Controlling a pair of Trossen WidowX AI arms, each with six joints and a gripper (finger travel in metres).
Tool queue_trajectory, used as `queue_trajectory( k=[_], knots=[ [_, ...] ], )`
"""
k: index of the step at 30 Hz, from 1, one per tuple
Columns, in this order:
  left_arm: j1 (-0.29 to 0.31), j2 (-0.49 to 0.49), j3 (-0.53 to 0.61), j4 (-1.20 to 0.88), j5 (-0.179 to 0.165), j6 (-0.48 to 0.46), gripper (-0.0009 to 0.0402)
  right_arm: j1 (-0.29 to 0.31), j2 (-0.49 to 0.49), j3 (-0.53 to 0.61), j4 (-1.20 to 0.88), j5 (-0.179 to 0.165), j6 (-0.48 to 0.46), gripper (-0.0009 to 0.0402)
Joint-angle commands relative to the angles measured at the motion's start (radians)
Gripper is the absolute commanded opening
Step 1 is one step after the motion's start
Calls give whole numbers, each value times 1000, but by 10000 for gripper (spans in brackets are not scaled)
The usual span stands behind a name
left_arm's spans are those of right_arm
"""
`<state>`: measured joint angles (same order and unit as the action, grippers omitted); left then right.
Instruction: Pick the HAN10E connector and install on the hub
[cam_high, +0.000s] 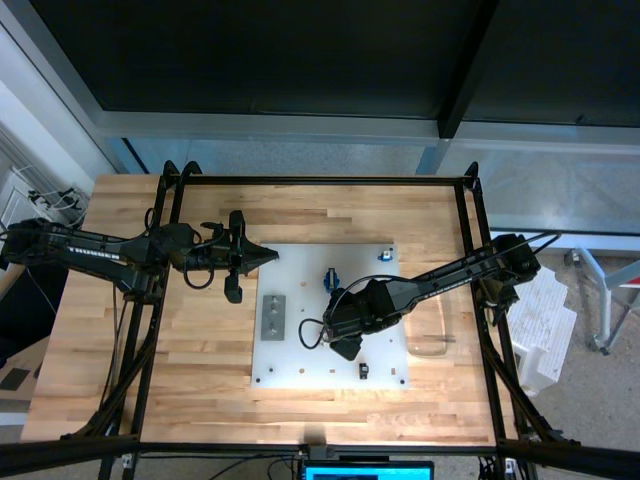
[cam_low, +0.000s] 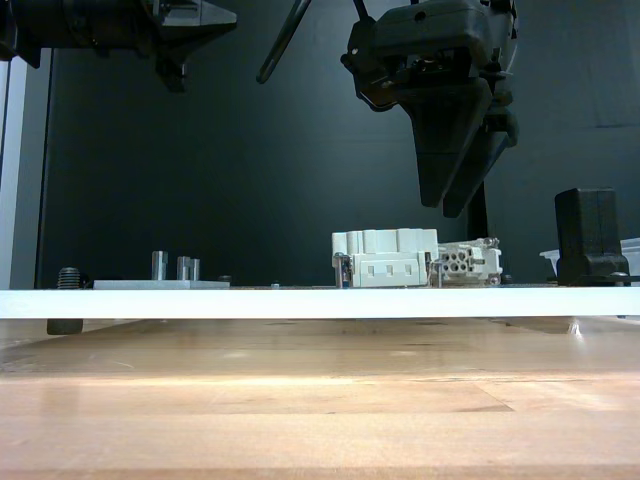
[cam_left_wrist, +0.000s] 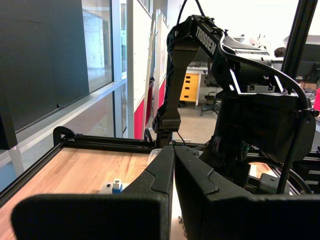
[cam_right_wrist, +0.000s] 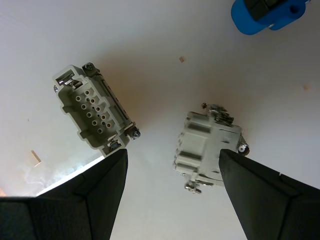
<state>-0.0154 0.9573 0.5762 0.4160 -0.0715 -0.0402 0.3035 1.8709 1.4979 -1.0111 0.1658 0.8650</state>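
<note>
The HAN10E connector (cam_right_wrist: 207, 150), a pale plug block, lies on its side on the white board; its pin dots face the low view (cam_low: 465, 265). Just beside it stands the hub (cam_right_wrist: 95, 112), its beige insert with pin holes facing up and metal clips at both ends (cam_low: 385, 258). My right gripper (cam_right_wrist: 172, 160) hangs open well above the pair (cam_low: 440, 205), one finger over each side of the connector, touching nothing. In the high view the right gripper (cam_high: 345, 345) hides both parts. My left gripper (cam_high: 272, 256) hovers shut and empty at the board's far left corner (cam_left_wrist: 173, 165).
On the white board (cam_high: 300, 370) sit a plain grey block with two holes (cam_high: 273, 316), a blue upright piece (cam_high: 331, 279) and a tiny black part (cam_high: 365, 372). A clear tray (cam_high: 440, 330) lies at the board's right edge. A black frame rings the table.
</note>
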Motion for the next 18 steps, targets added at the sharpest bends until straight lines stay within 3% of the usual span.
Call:
queue_trajectory(
  k=[1,8,18],
  knots=[
    [0,0,0,0,0,0,0,-3,0,-2,-20,0,22,255],
    [0,0,0,0,0,0,0,-27,-16,-49,-39,0,124,255],
    [0,0,0,0,0,0,0,-31,4,-79,-5,-2,140,255]
  ],
)
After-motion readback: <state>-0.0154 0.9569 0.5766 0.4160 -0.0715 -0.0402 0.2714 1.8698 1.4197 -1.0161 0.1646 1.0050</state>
